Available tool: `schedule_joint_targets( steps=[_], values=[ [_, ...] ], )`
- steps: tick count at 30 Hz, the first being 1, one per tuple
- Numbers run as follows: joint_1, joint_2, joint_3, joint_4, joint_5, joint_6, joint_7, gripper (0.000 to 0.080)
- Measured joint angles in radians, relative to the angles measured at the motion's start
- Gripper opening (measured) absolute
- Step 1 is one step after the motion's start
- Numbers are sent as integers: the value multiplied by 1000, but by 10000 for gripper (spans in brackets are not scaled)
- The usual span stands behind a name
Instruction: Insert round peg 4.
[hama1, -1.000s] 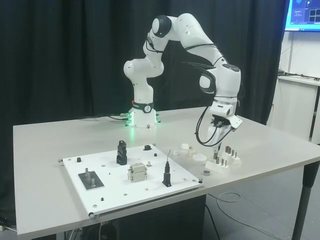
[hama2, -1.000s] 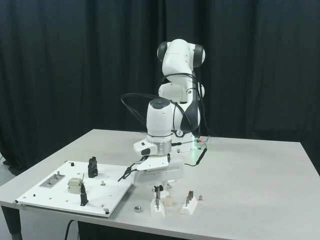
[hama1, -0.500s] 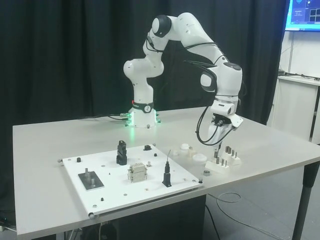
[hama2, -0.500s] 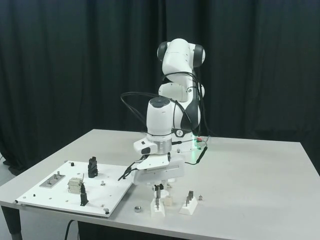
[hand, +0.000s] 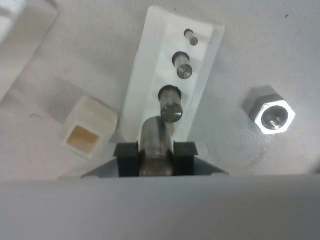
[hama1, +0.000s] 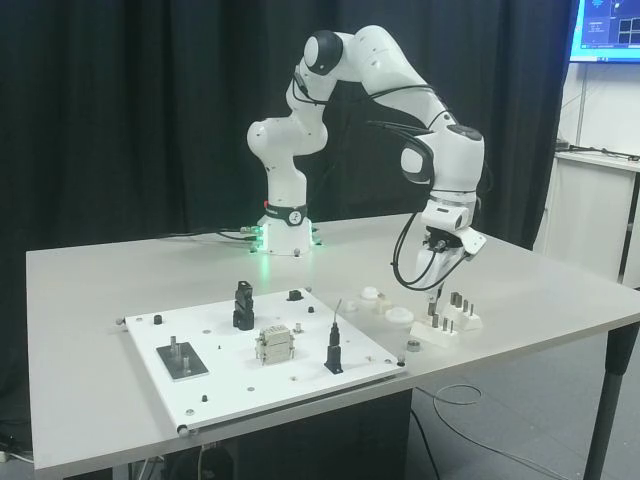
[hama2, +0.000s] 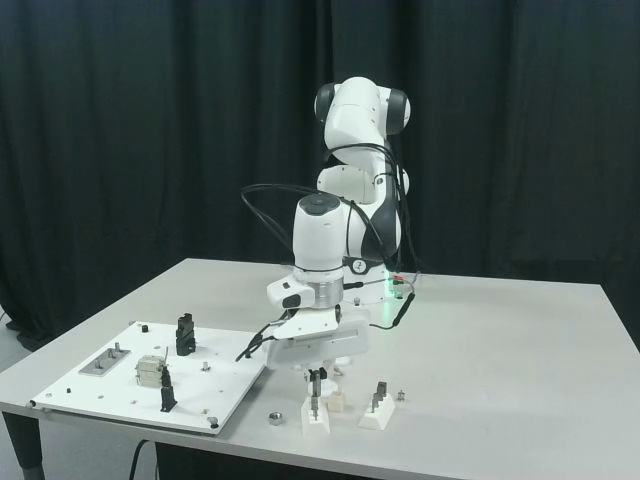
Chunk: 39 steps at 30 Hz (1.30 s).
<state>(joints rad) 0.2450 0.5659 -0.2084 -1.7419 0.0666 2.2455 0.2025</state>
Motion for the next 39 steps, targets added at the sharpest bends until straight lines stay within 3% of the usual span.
schedule_joint_targets(
  steps=[33, 39],
  values=[
    [0, 0, -1, 3, -13, 0, -27, 143],
    [-1, -2, -2, 5, -34, 0, -101, 143]
  ],
)
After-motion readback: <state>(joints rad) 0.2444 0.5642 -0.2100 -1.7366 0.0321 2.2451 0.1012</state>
